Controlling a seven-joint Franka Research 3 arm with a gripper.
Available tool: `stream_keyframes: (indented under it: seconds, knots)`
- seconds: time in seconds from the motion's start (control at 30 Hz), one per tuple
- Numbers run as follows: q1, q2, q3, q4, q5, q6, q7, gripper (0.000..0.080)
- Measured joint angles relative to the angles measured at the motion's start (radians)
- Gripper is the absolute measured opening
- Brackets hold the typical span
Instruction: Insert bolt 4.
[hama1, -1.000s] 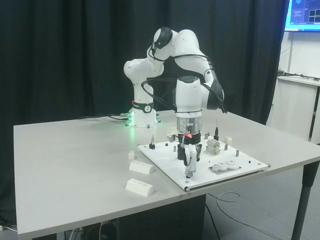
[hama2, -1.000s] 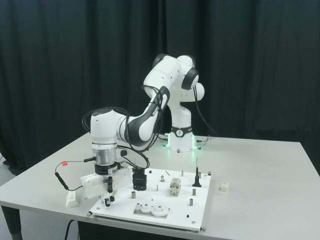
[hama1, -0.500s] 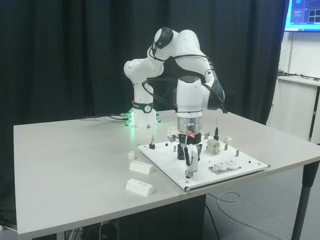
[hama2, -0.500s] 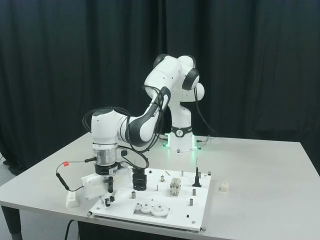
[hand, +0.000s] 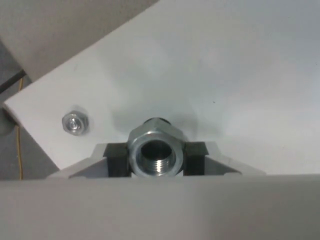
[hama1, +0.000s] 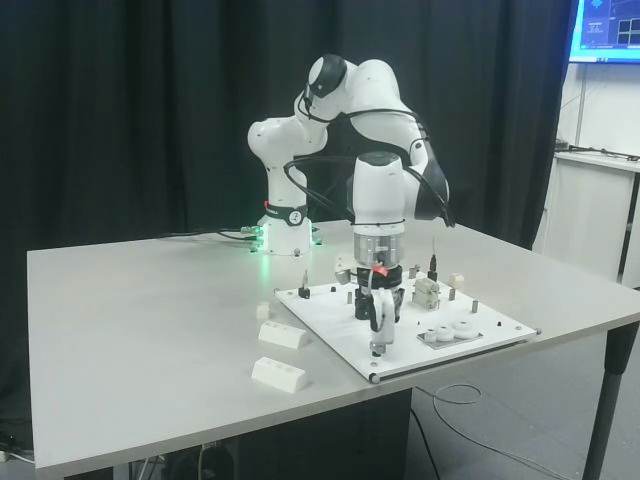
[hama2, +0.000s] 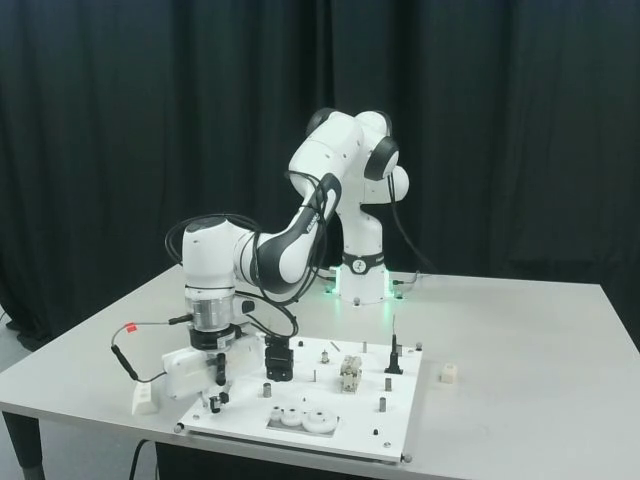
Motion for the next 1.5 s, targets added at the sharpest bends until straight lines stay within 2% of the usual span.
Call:
stream_keyframes:
  seconds: [0.3, 0.33, 0.5, 0.53, 0.77, 0.8, 0.87, 1.03, 1.3, 1.5]
  knots:
    - [0.0, 0.0, -0.005, 0.0, 0.001, -0.006, 0.011, 0.0225]
    - [0.0, 0.0, -0.006, 0.0, 0.0, -0.007, 0.005, 0.0425]
    - [0.0, 0.0, -0.01, 0.001, -0.003, -0.011, -0.019, 0.0425]
    - [0.0, 0.0, -0.011, 0.001, -0.004, -0.013, -0.019, 0.069]
    - [0.001, -0.001, -0.026, 0.015, -0.017, -0.04, -0.019, 0.069]
    - [0.001, -0.001, -0.029, 0.018, -0.019, -0.046, -0.019, 0.0773]
    - [0.001, -0.002, -0.035, 0.025, -0.026, -0.058, -0.022, 0.0794]
    - [0.0, -0.007, -0.048, 0.047, -0.053, -0.09, -0.073, 0.0794]
    - [-0.007, -0.017, -0.049, 0.08, -0.117, -0.122, -0.108, 0.0799]
    - [-0.011, -0.027, -0.049, 0.091, -0.125, -0.137, -0.129, 0.08]
